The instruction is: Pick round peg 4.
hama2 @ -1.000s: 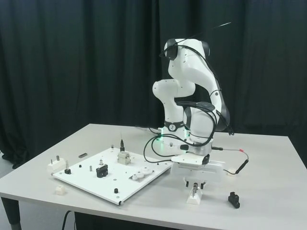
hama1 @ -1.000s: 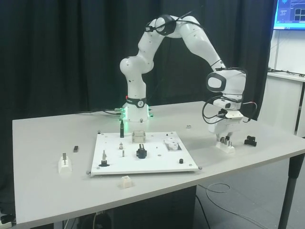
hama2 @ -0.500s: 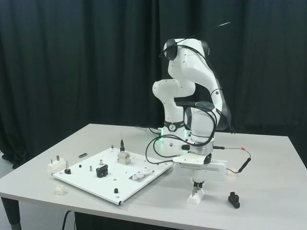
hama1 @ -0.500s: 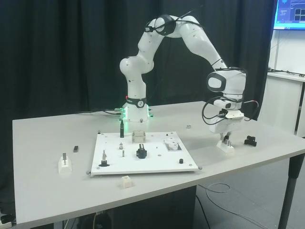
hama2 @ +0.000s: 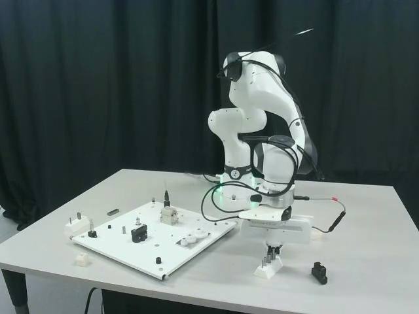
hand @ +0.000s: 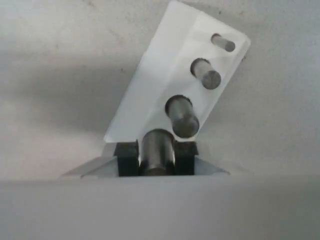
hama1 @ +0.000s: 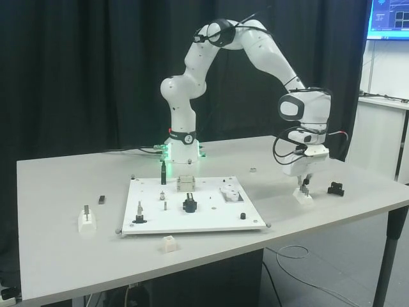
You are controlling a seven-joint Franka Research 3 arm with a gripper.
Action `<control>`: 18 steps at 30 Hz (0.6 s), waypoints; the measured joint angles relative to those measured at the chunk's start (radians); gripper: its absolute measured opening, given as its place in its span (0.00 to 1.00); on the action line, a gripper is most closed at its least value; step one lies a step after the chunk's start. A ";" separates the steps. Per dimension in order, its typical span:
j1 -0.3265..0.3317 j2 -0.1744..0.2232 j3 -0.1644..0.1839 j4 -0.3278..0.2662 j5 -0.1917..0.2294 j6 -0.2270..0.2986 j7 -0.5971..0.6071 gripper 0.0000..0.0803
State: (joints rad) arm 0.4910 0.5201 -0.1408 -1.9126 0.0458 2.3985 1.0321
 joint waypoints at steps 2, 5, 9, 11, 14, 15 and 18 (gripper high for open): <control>0.000 -0.010 0.000 0.000 0.001 -0.010 0.000 0.18; 0.001 -0.027 0.001 0.000 0.002 -0.026 0.000 0.18; 0.001 -0.053 0.001 0.000 0.002 -0.050 0.000 0.18; 0.001 -0.065 0.001 0.000 0.002 -0.059 0.000 0.18; 0.002 -0.080 0.001 0.000 0.003 -0.073 0.000 0.18; 0.002 -0.085 0.001 0.000 0.003 -0.076 0.000 0.18; 0.002 -0.095 0.001 0.000 0.003 -0.082 0.000 0.18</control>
